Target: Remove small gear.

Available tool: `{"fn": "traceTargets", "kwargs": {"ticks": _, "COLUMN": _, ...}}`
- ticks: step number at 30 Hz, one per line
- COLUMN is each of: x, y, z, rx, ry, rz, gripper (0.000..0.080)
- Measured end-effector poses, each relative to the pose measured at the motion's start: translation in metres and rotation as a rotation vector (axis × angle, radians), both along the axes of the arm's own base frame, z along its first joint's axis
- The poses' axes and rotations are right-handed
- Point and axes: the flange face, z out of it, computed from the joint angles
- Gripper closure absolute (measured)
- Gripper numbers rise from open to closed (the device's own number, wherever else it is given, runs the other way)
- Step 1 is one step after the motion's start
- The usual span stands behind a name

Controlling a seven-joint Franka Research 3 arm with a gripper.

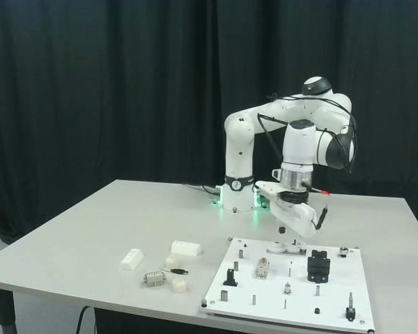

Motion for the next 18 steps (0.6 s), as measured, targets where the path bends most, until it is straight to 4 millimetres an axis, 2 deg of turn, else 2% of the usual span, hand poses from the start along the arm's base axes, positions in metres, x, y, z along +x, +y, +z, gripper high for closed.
{"fn": "traceTargets", "kwargs": {"ticks": 18, "x": -0.015, "y": 0.025, "z": -0.014, "rx": 0.023, "ry": 0.009, "rz": -0.122, "gripper": 0.0003}}
